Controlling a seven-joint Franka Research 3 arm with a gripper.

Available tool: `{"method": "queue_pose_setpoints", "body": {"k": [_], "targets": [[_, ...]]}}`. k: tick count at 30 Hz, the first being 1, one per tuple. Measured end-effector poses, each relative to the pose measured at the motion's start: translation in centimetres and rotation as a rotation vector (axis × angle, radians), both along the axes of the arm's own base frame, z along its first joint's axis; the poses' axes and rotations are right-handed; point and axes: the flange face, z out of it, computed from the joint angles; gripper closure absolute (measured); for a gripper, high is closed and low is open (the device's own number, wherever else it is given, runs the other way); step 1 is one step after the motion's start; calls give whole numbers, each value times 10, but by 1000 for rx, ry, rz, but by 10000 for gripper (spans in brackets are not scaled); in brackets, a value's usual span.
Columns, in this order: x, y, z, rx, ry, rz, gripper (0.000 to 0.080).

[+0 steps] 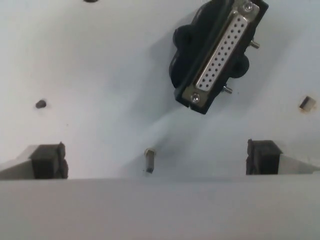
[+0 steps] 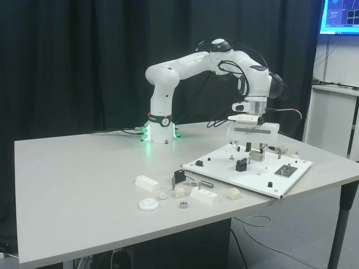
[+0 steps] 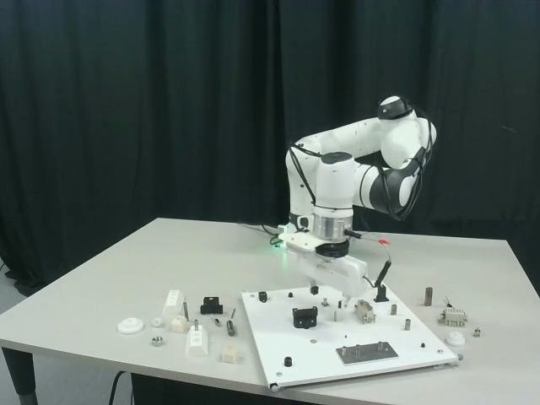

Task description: Remove square peg 1.

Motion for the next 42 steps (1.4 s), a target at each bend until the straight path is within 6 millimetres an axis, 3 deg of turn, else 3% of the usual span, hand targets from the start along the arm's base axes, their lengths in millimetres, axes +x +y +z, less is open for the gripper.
{"method": "queue_pose_setpoints", "body": {"k": [42], "targets": [[-6, 15, -39, 6, 13, 26, 3]]}}
